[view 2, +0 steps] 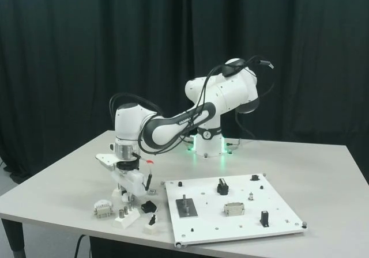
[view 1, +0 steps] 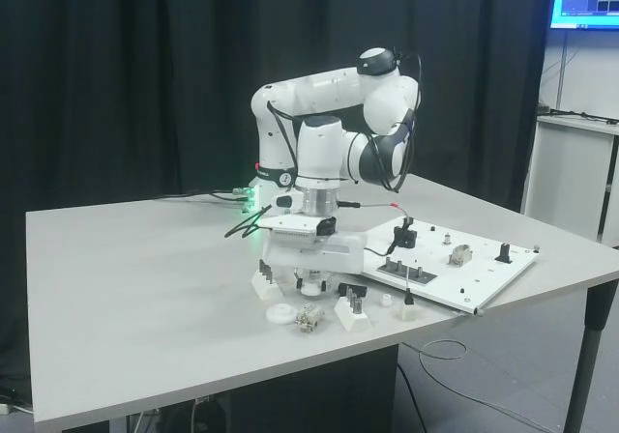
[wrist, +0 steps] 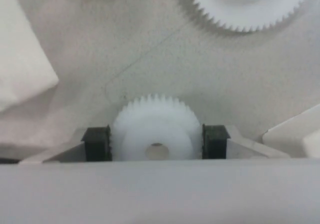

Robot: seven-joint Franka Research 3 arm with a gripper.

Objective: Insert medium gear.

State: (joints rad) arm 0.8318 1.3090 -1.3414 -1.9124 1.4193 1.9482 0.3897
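In the wrist view the medium gear (wrist: 156, 126), white with a centre hole, sits between the two black pads (wrist: 96, 144) of my gripper (wrist: 156, 144). The pads press on its toothed rim from both sides, so the gripper is shut on it. Seen from the room views, the gripper (view 1: 309, 280) (view 2: 128, 196) hangs low over the grey table, off the near left corner of the white assembly board (view 1: 484, 276) (view 2: 242, 226). The grey plate with upright pegs (view 2: 185, 207) lies on that board, apart from the gripper. Whether the gear touches the table is hidden.
A larger white gear (wrist: 250, 4) (view 1: 281, 316) lies on the table close by. White part holders (view 1: 352, 313) (view 2: 123, 217), a small connector (view 1: 309, 320) (view 2: 102, 209) and white blocks (wrist: 20, 59) surround the gripper. Black fixtures (view 2: 222, 186) stand on the board.
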